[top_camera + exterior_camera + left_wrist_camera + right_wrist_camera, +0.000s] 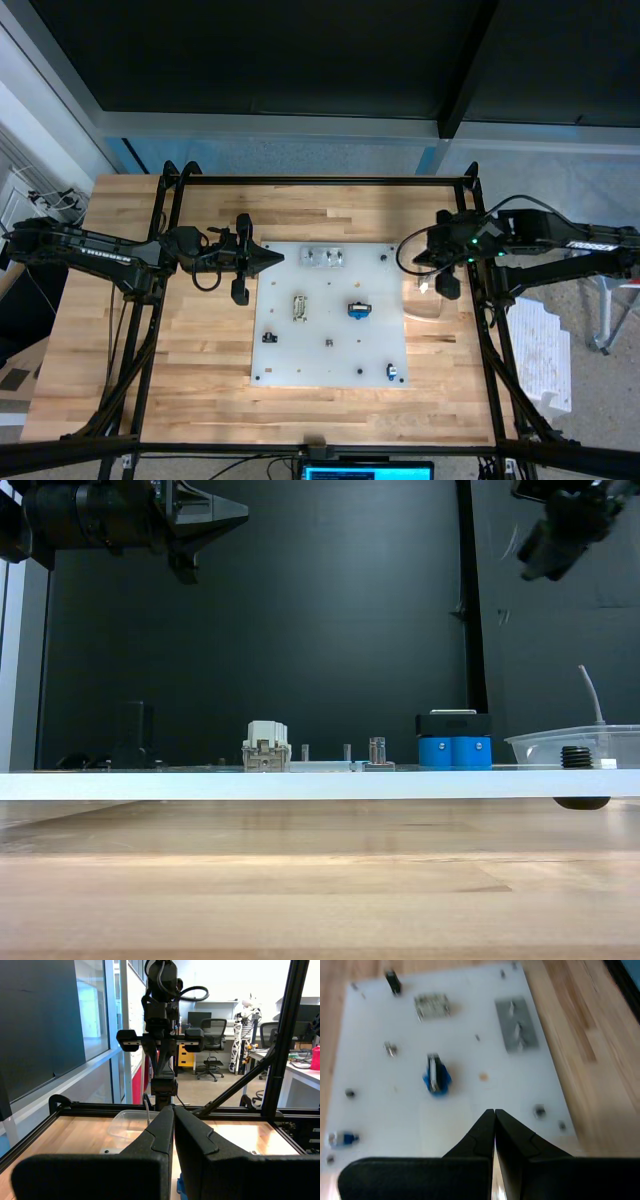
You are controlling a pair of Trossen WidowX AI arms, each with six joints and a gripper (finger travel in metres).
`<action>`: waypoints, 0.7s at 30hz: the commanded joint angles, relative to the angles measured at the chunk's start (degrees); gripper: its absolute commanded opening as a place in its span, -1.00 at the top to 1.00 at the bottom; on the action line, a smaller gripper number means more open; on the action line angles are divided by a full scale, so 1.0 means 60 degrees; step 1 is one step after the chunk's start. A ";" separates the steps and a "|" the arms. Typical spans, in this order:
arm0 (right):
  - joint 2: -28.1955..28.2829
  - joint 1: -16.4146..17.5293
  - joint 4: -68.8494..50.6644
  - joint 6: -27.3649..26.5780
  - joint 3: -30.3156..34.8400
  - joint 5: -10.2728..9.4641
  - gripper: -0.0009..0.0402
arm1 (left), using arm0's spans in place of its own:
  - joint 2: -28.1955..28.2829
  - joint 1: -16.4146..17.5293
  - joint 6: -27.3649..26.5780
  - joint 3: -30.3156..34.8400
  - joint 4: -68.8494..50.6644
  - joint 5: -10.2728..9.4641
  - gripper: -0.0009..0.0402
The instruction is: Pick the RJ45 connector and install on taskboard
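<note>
**Nothing installed yet; we judge the pick itself not yet begun.**
On the wooden surface [150,340] lies the taskboard [300,360]. Just right of it sits the clear plastic tray [560,742], holding a white cable [592,692] that stands up past its rim and a small black ribbed piece [572,757]. We take the cable to lead to the RJ45 connector, though we cannot make out the plug itself. The right pincer [494,1110] hangs clenched on nothing, well above the tray. The left pincer [173,1107], also clenched and empty, is high over the board's far-left edge. Pick, carry and insertion all remain.
</note>
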 commanded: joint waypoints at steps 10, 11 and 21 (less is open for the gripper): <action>0.0047 -0.0809 -0.2597 0.0273 0.0120 0.0004 0.90 | 0.0004 0.0000 0.0000 0.0000 0.0000 0.0000 0.96; 0.0047 -0.0918 -0.2670 0.0197 0.0120 0.0004 0.88 | 0.0000 0.0004 0.0000 0.0000 0.0000 0.0000 0.96; 0.0492 -0.1843 -0.3111 -0.0805 -0.0047 0.0000 0.53 | 0.0004 0.0000 0.0000 0.0000 0.0000 0.0000 0.96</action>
